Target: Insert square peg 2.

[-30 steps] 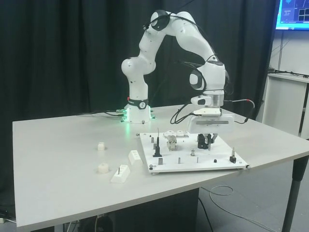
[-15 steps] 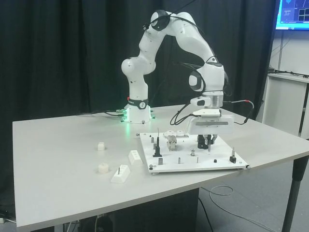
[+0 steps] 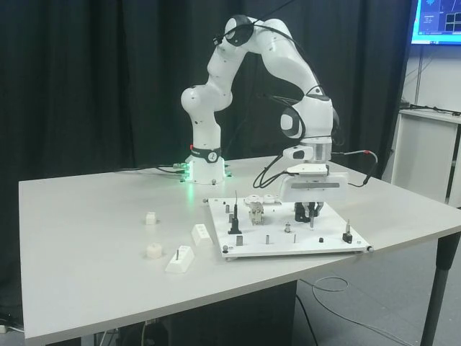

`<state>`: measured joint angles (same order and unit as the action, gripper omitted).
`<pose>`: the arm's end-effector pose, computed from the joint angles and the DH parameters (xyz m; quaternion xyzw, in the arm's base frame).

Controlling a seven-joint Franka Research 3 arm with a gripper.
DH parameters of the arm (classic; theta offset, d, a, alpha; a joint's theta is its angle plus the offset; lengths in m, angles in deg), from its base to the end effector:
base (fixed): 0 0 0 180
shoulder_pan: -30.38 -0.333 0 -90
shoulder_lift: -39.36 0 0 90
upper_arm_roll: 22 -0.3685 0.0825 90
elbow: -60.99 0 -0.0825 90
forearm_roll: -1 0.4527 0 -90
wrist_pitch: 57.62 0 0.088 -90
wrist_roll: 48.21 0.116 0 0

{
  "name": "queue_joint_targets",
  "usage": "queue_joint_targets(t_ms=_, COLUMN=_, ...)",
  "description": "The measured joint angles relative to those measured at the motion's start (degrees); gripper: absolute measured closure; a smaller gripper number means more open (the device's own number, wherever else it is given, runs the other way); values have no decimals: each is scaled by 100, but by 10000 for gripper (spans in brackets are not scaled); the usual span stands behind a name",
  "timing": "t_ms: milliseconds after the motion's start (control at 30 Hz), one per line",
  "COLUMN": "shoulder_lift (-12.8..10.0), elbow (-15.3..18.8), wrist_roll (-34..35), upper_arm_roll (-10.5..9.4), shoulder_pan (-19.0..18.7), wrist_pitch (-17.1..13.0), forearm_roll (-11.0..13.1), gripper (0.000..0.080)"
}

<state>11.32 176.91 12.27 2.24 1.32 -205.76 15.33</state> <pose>0.6774 0.0621 0.2205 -0.8452 0.5300 -0.0672 0.0153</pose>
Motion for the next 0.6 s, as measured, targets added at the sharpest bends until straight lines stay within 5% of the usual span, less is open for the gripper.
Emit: queue_joint_targets(t_ms=600, shoulder_lift=-8, elbow=130, wrist_roll=0, upper_arm_roll=-65, shoulder_pan=30, wrist_pitch=-316, forearm_roll=0, gripper=728)
